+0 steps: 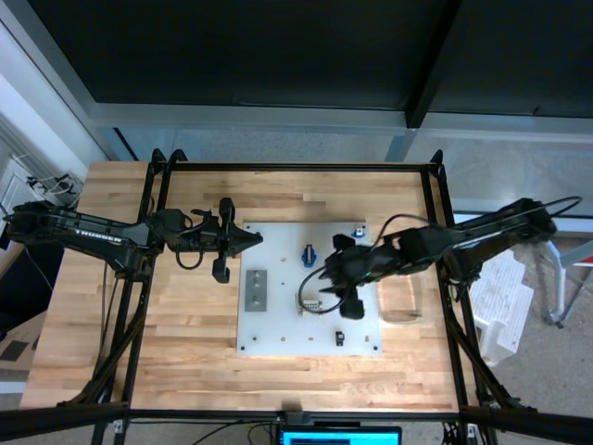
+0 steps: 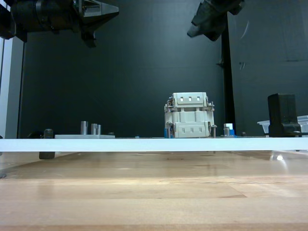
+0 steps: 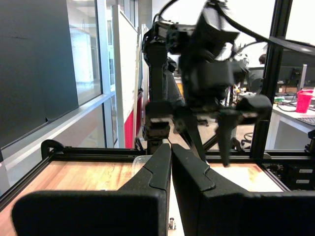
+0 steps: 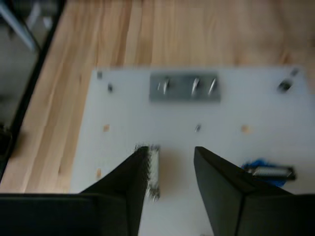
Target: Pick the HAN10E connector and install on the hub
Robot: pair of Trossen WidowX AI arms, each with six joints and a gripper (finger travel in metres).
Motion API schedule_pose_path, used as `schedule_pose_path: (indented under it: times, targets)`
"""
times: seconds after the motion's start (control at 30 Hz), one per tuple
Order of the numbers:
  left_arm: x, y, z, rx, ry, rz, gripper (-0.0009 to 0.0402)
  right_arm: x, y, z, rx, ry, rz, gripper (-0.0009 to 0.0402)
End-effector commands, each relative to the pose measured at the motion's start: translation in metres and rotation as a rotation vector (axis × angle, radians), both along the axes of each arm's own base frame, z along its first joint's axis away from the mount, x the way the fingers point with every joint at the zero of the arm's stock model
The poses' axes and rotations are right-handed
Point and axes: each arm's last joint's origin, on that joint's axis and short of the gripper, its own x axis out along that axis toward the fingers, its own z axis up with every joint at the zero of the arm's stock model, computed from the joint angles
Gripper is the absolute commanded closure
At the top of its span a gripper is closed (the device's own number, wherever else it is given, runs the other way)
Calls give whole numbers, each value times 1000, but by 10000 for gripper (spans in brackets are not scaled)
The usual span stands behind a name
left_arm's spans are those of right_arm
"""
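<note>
End effector left, end effector right, aloft

Beige HAN10E connector sits upright atop beige hub

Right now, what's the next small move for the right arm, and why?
Probably retract the right gripper upward and away. It hangs open and empty above the board, while the HAN10E connector already appears stacked on the hub; full seating I cannot tell. The left gripper sits shut, parked by the board's left edge.
</note>
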Motion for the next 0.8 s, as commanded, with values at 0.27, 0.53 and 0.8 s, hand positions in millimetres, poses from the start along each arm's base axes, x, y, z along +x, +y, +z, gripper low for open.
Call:
schedule_pose_path:
  times: [0.27,0.53,0.8]
  targets:
    - [0,0,0,0,0,0,393,-34,-37,7,-25,-331,-50,367]
    - [0,0,0,0,-1,0,393,-57,-59,4,-38,-530,-106,389]
    - [0,0,0,0,-1,0,393,-75,-70,-5,-36,-727,-152,394]
